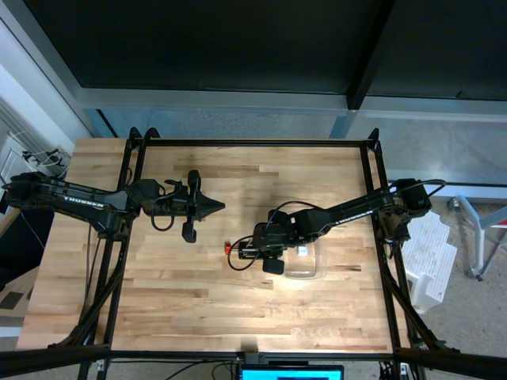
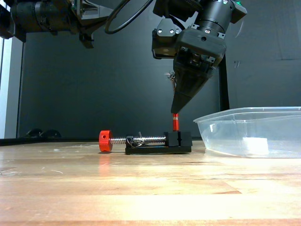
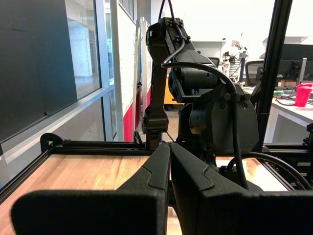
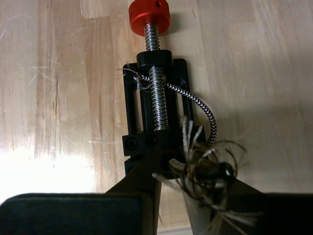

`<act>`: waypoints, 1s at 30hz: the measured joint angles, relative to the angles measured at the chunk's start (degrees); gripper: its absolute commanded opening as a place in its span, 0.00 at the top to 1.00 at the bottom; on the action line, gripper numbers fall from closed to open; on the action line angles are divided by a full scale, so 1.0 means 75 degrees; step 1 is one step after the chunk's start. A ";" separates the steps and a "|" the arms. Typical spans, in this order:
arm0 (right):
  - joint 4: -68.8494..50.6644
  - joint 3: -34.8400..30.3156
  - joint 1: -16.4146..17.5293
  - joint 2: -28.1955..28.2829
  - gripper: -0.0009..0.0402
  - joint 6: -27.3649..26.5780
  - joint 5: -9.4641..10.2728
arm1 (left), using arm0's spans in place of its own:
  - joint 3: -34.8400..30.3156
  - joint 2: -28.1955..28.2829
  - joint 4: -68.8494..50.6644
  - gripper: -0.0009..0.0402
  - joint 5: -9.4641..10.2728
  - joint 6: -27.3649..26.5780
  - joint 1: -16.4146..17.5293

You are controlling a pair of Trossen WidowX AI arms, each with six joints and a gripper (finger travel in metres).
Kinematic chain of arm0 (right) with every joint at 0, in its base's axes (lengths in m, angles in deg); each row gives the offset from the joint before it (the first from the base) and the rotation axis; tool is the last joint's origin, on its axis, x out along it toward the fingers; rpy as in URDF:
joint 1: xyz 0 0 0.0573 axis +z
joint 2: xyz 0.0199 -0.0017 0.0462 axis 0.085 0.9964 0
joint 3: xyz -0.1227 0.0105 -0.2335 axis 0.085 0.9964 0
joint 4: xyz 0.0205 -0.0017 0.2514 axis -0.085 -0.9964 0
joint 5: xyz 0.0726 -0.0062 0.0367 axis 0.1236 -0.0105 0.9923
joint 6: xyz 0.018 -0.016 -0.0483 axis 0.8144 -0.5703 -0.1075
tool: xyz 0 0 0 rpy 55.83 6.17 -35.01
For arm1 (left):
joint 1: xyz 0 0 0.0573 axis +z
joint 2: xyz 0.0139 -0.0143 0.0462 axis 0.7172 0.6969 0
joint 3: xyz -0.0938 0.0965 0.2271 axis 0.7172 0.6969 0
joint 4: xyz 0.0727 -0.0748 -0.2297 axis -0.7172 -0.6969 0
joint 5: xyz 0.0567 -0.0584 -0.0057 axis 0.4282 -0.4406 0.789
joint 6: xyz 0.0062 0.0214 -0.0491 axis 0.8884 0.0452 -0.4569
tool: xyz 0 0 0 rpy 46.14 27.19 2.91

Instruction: Pick the RCA connector and install on taskboard

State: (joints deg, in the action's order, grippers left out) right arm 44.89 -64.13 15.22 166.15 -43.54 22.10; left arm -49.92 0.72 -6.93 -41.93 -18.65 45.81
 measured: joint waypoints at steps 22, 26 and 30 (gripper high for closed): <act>-0.0650 0.0015 0.0020 -0.0746 0.61 -0.0364 0.0268 | -0.0003 0.0000 0.0003 0.98 0.0000 0.0000 0.0000; -0.0702 0.0035 0.0020 -0.0842 0.66 -0.0370 0.0259 | 0.0000 0.0000 0.0000 0.98 0.0000 0.0000 0.0000; -0.0935 0.0067 0.0017 -0.0985 0.73 -0.0490 0.0248 | -0.0003 0.0000 0.0003 0.98 0.0000 0.0000 0.0000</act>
